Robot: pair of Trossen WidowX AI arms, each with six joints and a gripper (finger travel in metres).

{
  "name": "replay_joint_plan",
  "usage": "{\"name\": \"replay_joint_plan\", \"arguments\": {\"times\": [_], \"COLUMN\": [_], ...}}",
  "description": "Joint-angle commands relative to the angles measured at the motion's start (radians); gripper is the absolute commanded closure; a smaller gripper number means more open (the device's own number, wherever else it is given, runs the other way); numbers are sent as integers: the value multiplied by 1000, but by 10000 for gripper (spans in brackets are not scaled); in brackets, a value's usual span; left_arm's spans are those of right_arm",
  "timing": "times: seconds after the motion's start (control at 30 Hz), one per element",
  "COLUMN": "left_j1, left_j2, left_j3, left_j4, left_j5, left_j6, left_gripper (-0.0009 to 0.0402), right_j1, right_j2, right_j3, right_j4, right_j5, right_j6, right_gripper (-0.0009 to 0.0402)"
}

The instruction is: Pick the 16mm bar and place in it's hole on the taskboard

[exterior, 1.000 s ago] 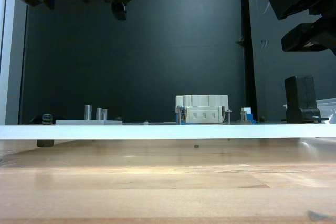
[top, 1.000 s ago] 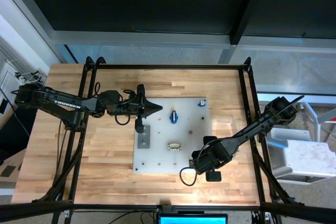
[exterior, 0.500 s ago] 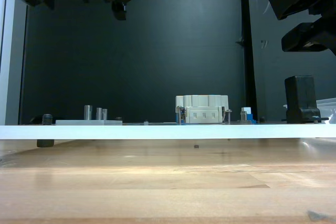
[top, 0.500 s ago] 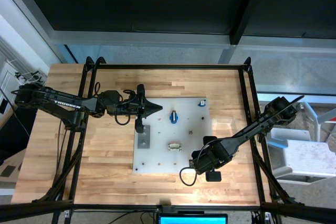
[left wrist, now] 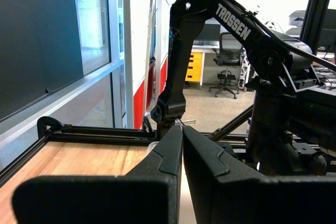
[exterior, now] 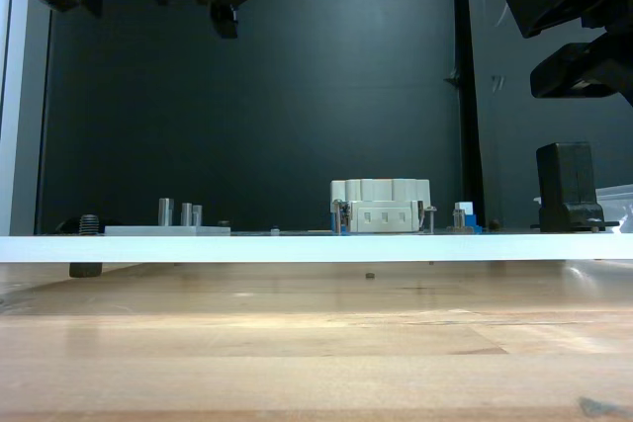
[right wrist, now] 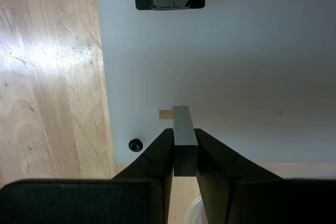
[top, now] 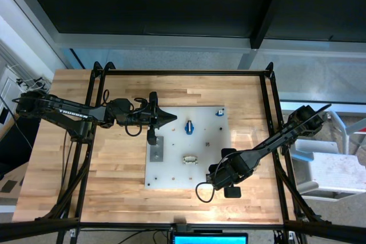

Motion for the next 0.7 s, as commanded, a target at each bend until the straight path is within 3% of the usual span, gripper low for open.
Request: {"name": "replay_joint_plan", "arguments": {"times": [0.03, 0.7], "left_j1": [0, 0], "left_j2": [0, 0], "left_j3": [0, 0], "left_j4": [0, 0], "left_j5": [0, 0], "left_j6": [0, 0], "left_gripper": [393, 393], "right_j1": [0, 0], "right_j2": [-2, -19], "right_j3": [1, 73], "right_j4": [-1, -96], "right_j5": [0, 1], "right_j6": [0, 4], "right_gripper": [317, 225]}}
